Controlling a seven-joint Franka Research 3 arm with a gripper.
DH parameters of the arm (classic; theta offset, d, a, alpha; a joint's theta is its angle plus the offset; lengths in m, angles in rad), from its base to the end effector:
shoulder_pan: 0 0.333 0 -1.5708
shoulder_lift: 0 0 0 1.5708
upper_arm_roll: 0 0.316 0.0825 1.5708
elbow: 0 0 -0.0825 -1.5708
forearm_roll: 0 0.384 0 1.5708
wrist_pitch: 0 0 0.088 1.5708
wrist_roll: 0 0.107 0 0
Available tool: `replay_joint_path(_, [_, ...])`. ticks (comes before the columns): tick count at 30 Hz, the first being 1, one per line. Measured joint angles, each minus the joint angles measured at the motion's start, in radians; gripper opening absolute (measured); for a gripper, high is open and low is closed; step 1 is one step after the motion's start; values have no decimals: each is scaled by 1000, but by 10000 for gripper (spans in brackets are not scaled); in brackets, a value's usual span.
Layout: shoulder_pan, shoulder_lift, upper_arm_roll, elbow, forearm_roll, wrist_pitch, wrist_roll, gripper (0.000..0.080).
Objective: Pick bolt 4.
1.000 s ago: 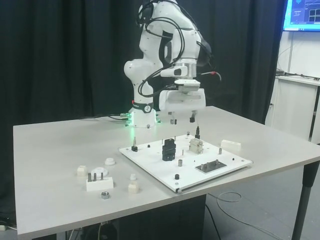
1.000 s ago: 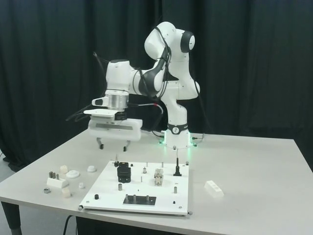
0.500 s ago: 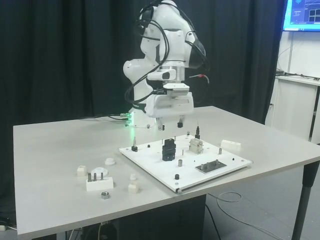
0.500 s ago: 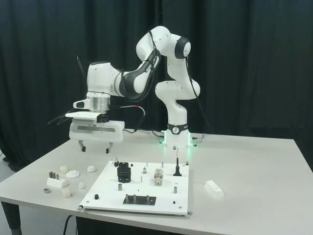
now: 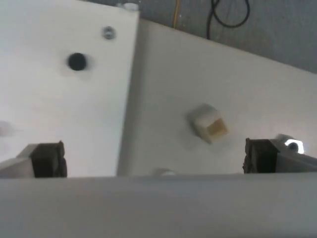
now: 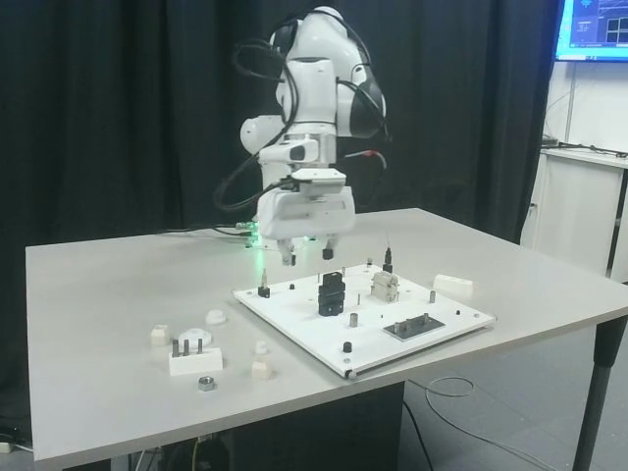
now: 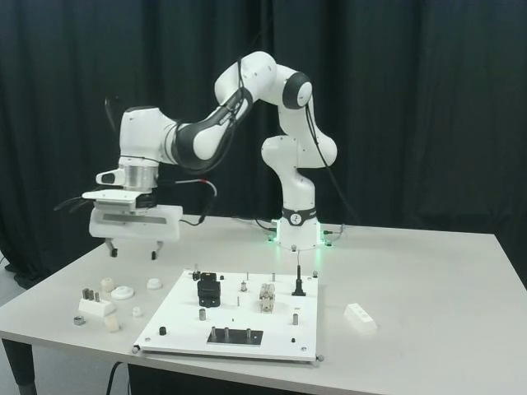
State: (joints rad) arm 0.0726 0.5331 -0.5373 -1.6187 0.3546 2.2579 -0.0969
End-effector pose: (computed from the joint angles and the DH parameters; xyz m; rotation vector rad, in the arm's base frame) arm 0.6486 -0.2550 0.3666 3.0197 -0.7418 0.3024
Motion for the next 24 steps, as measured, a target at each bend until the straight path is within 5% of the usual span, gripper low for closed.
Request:
replay_joint_path(11, [-86,51,0,43,60,-9,-76,800])
replay_joint_path(24, [-179,107,0,63,185,-10,-242,800])
